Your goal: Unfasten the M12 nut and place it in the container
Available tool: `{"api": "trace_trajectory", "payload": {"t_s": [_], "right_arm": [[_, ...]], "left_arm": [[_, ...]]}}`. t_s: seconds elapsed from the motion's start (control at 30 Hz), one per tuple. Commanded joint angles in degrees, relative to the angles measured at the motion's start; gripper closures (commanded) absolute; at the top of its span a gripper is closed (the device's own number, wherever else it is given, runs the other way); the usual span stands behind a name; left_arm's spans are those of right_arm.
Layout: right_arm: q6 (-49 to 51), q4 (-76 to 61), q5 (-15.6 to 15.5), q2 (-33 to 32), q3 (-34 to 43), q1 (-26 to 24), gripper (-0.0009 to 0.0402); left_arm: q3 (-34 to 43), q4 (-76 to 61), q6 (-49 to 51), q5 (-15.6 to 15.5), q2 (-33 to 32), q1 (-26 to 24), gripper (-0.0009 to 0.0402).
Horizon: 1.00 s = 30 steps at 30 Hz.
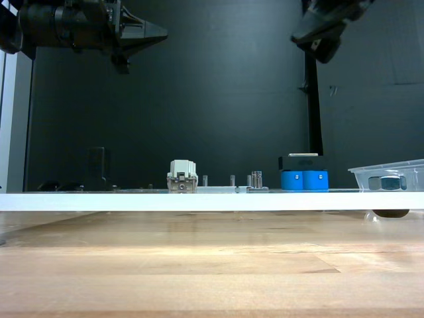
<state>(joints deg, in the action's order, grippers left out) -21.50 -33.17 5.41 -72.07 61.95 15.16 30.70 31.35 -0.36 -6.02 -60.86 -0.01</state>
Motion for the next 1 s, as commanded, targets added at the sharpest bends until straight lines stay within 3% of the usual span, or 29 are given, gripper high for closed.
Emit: {"api": "trace_trajectory", "payload": {"t_s": [0.03, 0.57, 0.8, 1.0], "right_arm": [[-3.2, -6.6, 1.0, -3.8, 4.3, 2.8, 0.0393], [-14.3, -32.5, 0.4, -23.8, 29.7, 11.0, 0.0393], [-15.4, -40.8, -1.9, -30.1, 38.3, 12.2, 0.0391], [-15.7, -41.2, -1.9, -32.2, 39.4, 12.7, 0.0337]], "left_arm": [[0.0, 0.0, 0.0, 0.0, 0.0, 0.0, 0.0393], [0.0, 0.0, 0.0, 0.0, 0.0, 0.0, 0.0393], [0.0, 0.0, 0.0, 0.0, 0.0, 0.0, 0.0393], [0.0, 0.0, 0.0, 0.0, 0.0, 0.0, 0.0393]]}}
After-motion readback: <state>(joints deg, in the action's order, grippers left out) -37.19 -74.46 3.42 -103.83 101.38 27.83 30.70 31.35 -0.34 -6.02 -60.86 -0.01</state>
